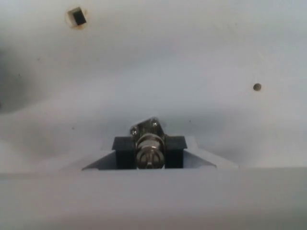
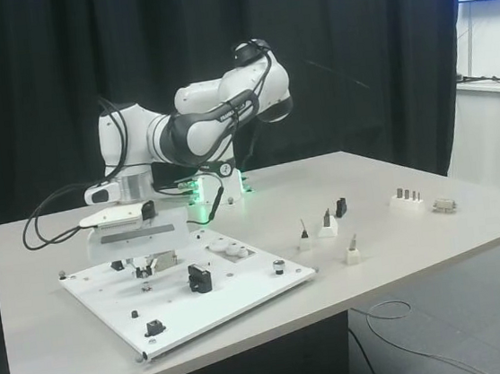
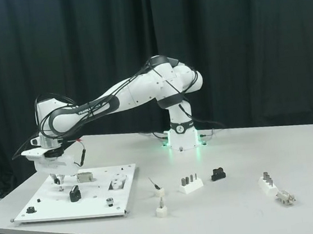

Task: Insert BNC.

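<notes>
Arm (image 3: pixel 115 99) is reaching low over white board (image 2: pixel 245 300); jaws are grasping BNC connector (image 1: pixel 149 149) above it.

Arm (image 3: pixel 115 99) is stretched out low from base, wrist bent down; gripper (image 2: pixel 142 267) is pointed straight downwd, fingers hidden.
</notes>
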Robot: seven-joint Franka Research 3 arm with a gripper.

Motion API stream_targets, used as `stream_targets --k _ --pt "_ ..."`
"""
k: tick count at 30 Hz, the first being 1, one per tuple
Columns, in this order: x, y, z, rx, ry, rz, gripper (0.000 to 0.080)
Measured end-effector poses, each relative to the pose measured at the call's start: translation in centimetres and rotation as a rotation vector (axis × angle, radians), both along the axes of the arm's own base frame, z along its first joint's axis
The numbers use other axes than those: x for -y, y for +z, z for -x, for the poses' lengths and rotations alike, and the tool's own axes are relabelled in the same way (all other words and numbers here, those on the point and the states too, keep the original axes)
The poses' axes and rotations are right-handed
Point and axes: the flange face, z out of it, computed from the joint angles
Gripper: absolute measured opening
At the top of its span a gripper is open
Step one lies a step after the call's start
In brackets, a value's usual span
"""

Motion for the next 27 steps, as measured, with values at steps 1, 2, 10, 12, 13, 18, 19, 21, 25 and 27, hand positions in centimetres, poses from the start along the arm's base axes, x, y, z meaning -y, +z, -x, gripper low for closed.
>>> stream_targets --k 1,2,10,12,13,18,19,21,25,27 --pt "0.0 0.0 0.0 0.000 0.000 -0.001 0.0121" --pt "0.0 -0.1 0.0 0.000 0.000 -0.002 0.0121" --pt "0.1 -0.6 -0.1 -0.001 0.001 -0.010 0.0121" --pt "0.0 -0.7 -0.1 -0.001 0.002 -0.012 0.0121" --pt "0.0 -0.7 -0.1 -0.001 0.003 -0.013 0.0121" --pt "0.0 -0.9 -0.2 0.000 0.005 -0.017 0.0121" --pt "0.0 -1.0 -0.2 0.000 0.005 -0.017 0.0121" --pt "0.0 -1.0 -0.2 0.000 0.004 -0.018 0.0121" --pt "0.1 -1.1 -0.1 -0.001 0.003 -0.019 0.0121" --pt "0.2 -1.2 -0.1 -0.001 0.001 -0.020 0.0121"
